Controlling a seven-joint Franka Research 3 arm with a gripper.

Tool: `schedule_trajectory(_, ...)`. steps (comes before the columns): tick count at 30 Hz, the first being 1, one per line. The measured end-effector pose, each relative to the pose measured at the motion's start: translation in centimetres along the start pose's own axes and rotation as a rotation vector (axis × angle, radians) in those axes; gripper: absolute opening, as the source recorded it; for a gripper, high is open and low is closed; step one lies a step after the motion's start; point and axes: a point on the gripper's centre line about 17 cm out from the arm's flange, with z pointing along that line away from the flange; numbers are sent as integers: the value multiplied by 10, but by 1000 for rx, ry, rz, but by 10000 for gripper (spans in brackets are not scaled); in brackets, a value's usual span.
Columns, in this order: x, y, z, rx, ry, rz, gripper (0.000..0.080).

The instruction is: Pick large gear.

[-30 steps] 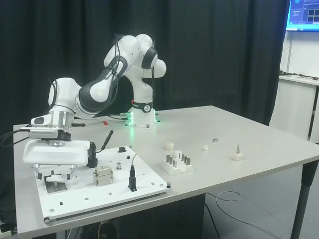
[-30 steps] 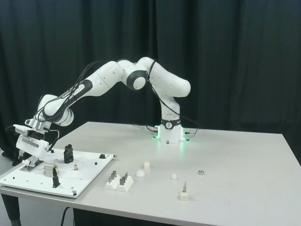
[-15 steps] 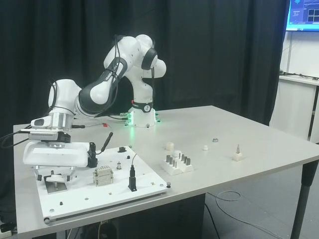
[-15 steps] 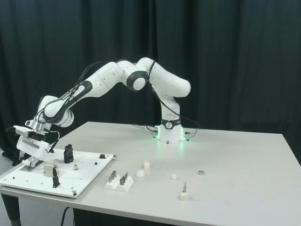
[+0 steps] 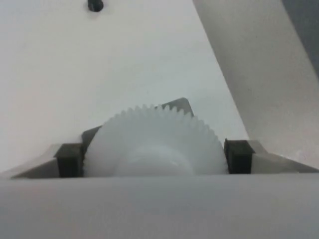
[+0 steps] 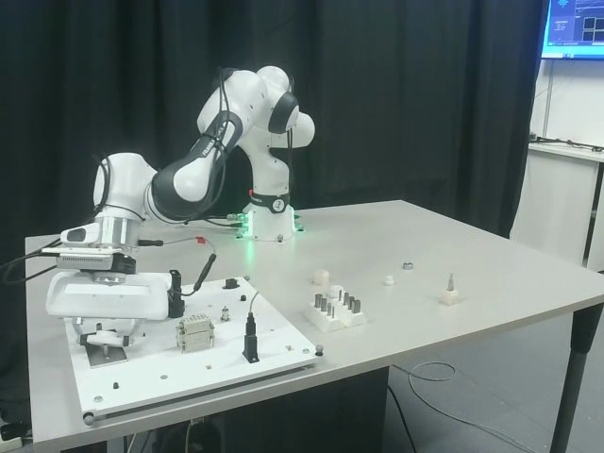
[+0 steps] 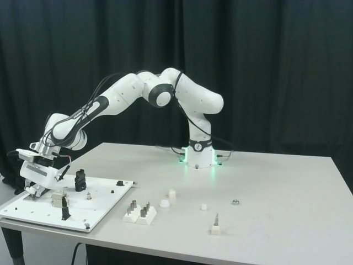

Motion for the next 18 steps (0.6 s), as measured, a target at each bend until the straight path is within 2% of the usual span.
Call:
schedule_trajectory(1, 0, 0, 0, 0, -1, -2, 774)
schedule_trajectory(2, 0, 0, 0, -1, -2, -4, 594)
schedule_trajectory(11, 4, -1, -4, -2, -4, -16, 599)
schedule_trajectory(18, 14, 4, -20, -7, -13, -31, 599)
